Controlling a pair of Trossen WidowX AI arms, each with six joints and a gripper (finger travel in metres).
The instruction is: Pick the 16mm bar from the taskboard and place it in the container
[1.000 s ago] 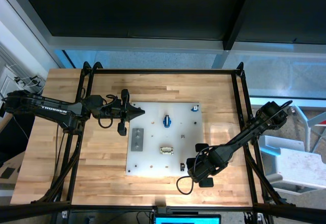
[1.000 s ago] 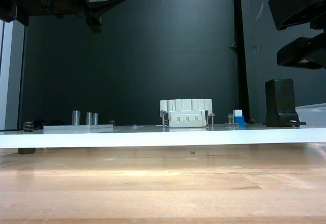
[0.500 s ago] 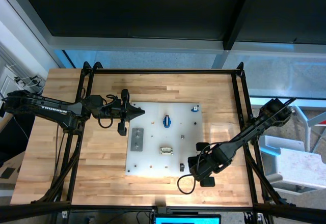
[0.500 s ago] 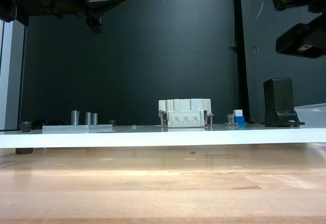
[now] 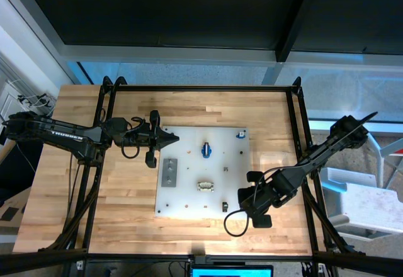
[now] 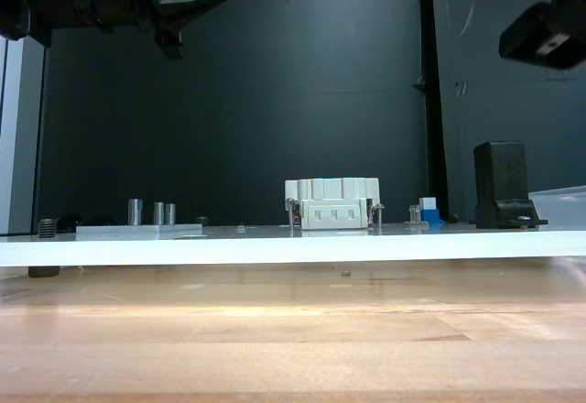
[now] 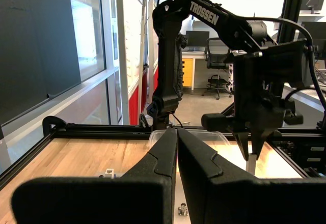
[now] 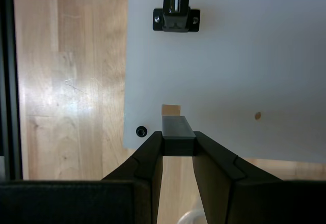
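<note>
Right wrist view: the small dark grey metal bar (image 8: pixel 178 130) is seen end-on, pinched between the right jaws, which are closed tight on it. It is held up over the near right corner of the white square flat board (image 8: pixel 244 66), near a small black fitting (image 8: pixel 176 11). Its end looks square and dull. The clear plastic tub (image 5: pixel 273 162) is set on the wooden bench (image 5: pixel 126 220), right of the board and apart from the bar. The left jaws are shut on nothing, high over the board's far left corner.
</note>
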